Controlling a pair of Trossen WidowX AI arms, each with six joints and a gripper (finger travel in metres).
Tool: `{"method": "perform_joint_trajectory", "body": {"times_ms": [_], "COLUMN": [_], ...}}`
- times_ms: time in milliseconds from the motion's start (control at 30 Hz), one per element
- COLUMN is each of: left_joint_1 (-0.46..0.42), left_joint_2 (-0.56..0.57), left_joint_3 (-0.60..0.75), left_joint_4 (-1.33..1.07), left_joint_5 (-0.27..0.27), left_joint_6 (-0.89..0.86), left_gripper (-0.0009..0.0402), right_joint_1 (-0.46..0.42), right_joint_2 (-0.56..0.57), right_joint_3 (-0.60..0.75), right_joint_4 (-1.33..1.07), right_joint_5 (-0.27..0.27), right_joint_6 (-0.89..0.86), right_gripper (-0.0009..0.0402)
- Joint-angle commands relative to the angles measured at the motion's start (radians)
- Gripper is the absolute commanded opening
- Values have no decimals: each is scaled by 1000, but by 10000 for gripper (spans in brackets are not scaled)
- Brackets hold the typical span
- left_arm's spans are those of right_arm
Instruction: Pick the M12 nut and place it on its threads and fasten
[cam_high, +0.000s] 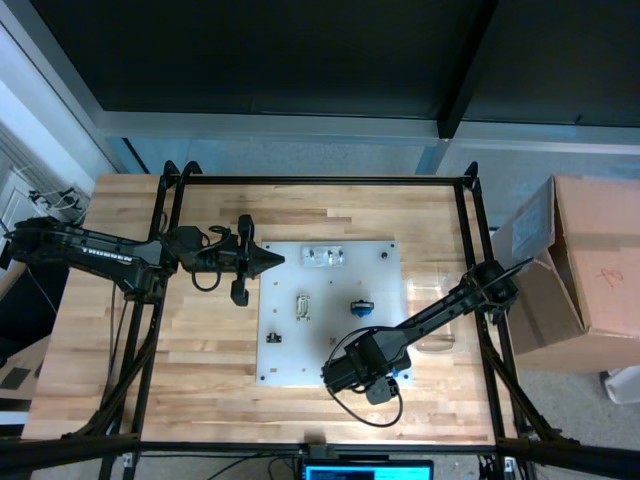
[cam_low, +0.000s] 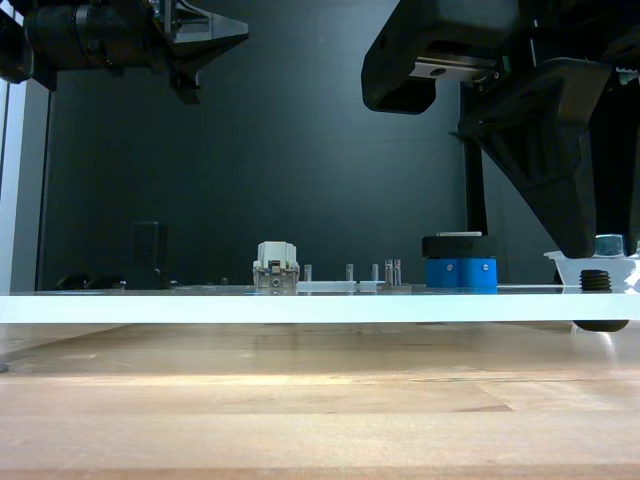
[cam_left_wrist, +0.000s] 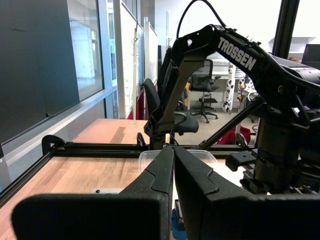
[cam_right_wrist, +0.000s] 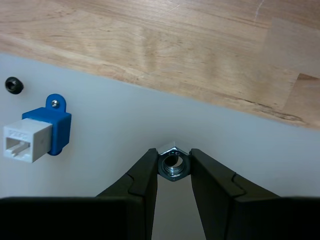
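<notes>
The small silver M12 nut (cam_right_wrist: 173, 165) is pinched between the tips of my right gripper (cam_right_wrist: 173, 159), which is shut on it a little above the white board (cam_right_wrist: 110, 130). The black stud (cam_right_wrist: 14, 85) stands off to one side of the nut, beyond a blue-and-white socket block (cam_right_wrist: 37, 134). In the low view the stud (cam_low: 597, 281) shows bare ribs below the right gripper's fingers (cam_low: 560, 170). My right gripper (cam_high: 372, 378) hangs over the board's near right edge. My left gripper (cam_high: 268, 260) hovers high at the board's far left edge, shut and holding nothing (cam_left_wrist: 173, 150).
A clear tray (cam_high: 437, 300) lies just right of the board, and a cardboard box (cam_high: 575, 270) stands beyond the table's right edge. A blue-based part (cam_low: 460, 270), a white connector (cam_low: 276, 270) and small posts stand on the board. Black frame rails surround the table.
</notes>
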Motion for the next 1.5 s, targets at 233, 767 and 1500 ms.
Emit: {"method": "perform_joint_trajectory", "body": {"times_ms": [233, 767, 1500], "left_joint_1": [0, 0, 0], "left_joint_2": [0, 0, 0], "left_joint_3": [0, 0, 0], "left_joint_4": [0, 0, 0], "left_joint_5": [0, 0, 0], "left_joint_6": [0, 0, 0], "left_gripper": [0, 0, 0], "right_joint_1": [-6, -11, -15], "right_joint_2": [-1, -14, -16], "right_joint_3": [-16, -59, -69], "right_joint_4": [20, 43, 59], "right_joint_5": [0, -3, -3], "right_joint_6": [0, 25, 744], "right_gripper": [59, 59, 59]}}
